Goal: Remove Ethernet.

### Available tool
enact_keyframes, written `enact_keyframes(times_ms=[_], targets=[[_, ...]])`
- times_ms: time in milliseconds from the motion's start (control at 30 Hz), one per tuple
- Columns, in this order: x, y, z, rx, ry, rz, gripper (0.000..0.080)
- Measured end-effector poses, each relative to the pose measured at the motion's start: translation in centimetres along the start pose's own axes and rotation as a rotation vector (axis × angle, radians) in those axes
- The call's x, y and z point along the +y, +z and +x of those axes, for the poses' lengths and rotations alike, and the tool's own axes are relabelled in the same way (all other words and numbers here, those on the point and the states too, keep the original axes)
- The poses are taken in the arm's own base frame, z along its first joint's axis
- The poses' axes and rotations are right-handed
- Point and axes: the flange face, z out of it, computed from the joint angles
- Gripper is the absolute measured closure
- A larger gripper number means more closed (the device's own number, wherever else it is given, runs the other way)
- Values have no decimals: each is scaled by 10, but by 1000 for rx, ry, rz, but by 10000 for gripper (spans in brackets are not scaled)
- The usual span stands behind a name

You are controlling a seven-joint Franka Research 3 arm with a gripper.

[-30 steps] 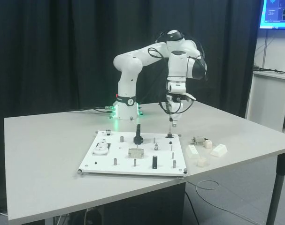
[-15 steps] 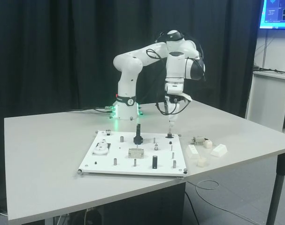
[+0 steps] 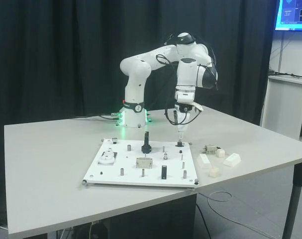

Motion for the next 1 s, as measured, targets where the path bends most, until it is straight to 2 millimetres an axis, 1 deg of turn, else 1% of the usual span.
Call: enact_keyframes(times_ms=[333, 1000], targets=[[-1, 9, 0, 2, -13, -31, 3], [4, 15, -7, 48, -17, -28, 3]])
